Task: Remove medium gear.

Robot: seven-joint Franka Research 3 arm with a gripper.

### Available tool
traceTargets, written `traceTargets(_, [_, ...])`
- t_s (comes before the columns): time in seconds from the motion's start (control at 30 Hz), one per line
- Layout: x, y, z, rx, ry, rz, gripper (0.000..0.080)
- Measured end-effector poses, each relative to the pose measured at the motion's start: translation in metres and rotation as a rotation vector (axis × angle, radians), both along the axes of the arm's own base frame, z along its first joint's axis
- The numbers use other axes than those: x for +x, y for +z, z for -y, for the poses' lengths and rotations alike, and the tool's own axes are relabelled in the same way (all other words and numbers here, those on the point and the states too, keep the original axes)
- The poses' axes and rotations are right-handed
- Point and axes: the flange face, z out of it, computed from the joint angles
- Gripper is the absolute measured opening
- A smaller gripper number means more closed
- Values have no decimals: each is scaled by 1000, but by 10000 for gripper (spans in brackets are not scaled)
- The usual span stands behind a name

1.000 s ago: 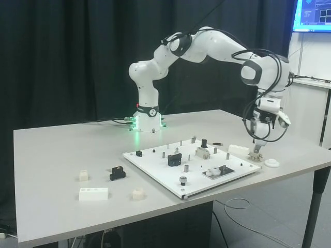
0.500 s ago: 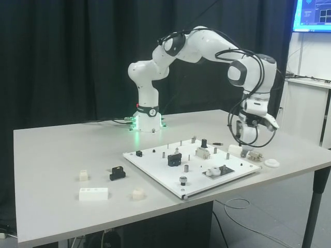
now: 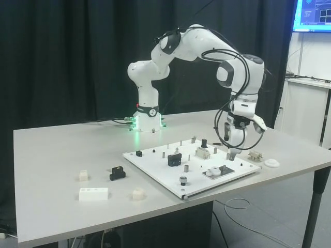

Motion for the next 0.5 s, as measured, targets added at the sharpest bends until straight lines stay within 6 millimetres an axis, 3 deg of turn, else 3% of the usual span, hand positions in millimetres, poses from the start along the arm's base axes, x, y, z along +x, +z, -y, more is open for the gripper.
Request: traceTargets(0.5, [-25,-10,25,22,32,27,800])
